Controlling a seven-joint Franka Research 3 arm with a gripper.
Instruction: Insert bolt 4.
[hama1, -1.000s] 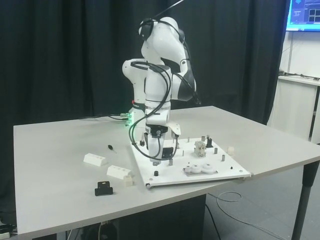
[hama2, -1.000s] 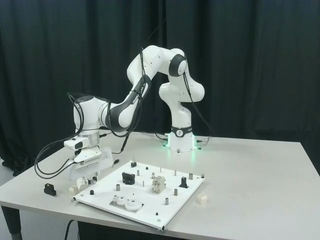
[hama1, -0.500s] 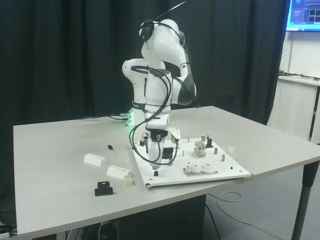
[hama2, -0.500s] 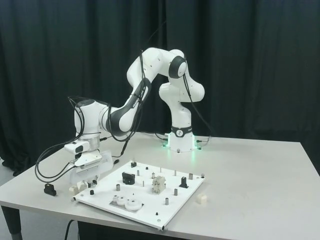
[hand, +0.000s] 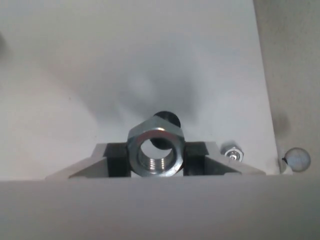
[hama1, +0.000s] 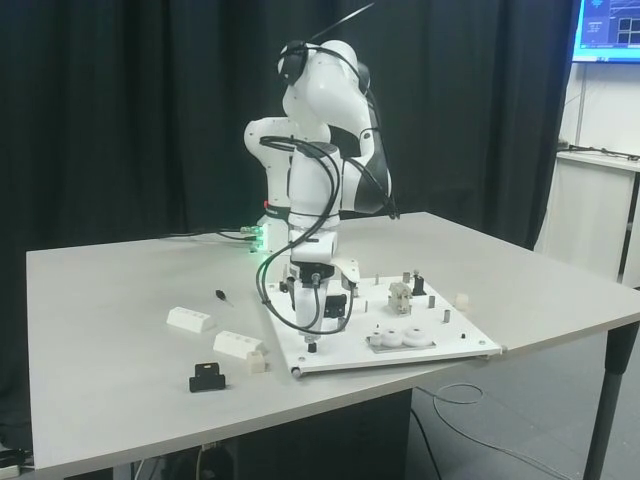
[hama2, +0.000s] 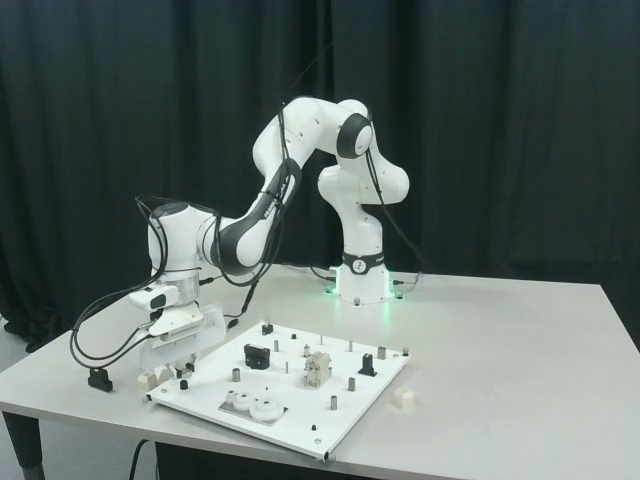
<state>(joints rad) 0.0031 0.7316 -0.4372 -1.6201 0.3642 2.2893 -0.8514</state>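
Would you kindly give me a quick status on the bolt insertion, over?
Gripper shut on a hex nut, not a bolt. Hovering over white board near its corner. Black peg just beyond the nut. Nothing blocking.

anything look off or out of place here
One mismatch: the task names a bolt, but the hand is shut on a grey metal hex nut with an open threaded bore, held over the white board. Nothing looks spilled or damaged.
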